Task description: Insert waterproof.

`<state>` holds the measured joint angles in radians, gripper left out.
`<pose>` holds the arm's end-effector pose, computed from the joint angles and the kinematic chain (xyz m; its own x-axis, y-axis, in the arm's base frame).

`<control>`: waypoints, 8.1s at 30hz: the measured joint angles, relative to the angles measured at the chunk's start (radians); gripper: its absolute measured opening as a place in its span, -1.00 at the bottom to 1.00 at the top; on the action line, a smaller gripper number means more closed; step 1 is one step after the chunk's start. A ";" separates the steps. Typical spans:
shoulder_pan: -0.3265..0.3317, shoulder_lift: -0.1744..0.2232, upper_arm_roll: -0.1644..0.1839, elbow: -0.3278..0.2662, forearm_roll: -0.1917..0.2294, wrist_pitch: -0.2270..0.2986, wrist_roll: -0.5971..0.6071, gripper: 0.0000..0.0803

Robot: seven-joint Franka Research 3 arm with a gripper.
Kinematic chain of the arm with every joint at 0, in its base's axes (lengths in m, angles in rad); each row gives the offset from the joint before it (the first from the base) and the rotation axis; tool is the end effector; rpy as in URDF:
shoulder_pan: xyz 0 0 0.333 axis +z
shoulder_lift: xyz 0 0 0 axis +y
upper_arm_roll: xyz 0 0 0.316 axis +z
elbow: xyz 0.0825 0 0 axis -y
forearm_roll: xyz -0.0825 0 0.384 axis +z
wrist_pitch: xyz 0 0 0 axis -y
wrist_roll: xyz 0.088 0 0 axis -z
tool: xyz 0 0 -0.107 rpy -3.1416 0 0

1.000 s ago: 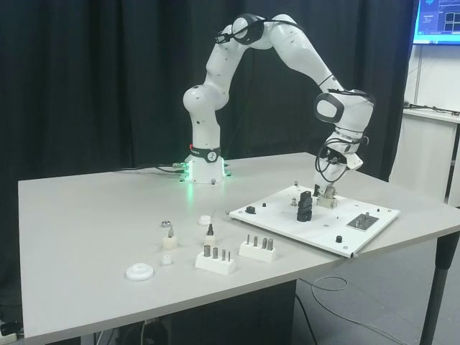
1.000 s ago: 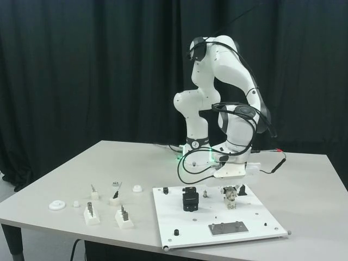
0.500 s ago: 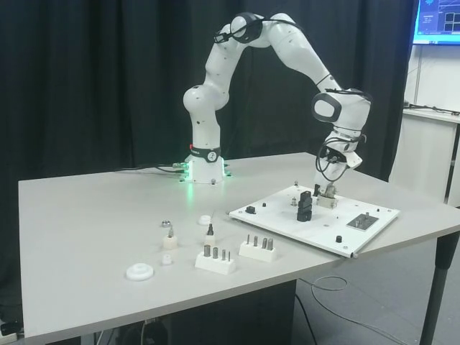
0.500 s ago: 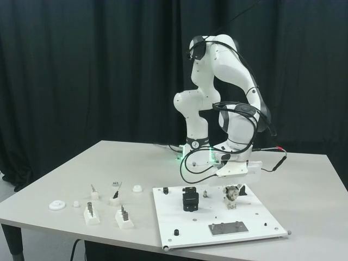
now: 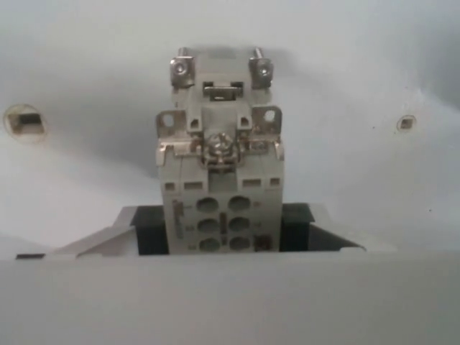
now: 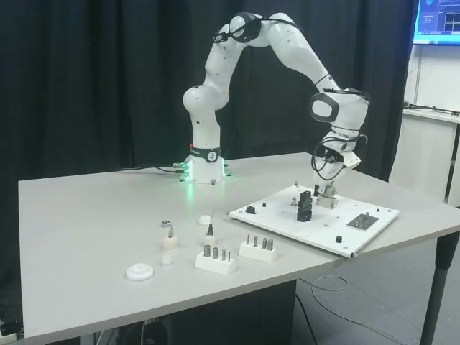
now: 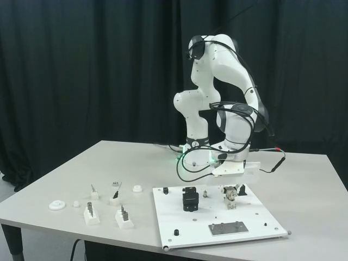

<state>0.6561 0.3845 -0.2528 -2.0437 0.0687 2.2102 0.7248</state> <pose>0.5251 0.2283 0.2417 0.9256 -0.3595 -0.1189 -0.3377 -0.9258 0.1698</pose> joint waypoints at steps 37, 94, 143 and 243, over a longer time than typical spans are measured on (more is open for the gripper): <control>-0.004 0.010 0.003 0.004 0.007 0.010 0.018 -0.22; 0.000 0.012 0.035 0.120 0.011 -0.155 0.064 0.98; 0.000 0.029 0.058 0.114 0.037 -0.135 0.089 0.99; 0.006 0.029 0.062 0.101 -0.001 -0.120 0.108 0.99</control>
<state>0.6617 0.4137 -0.1905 -1.9428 0.0674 2.0899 0.8331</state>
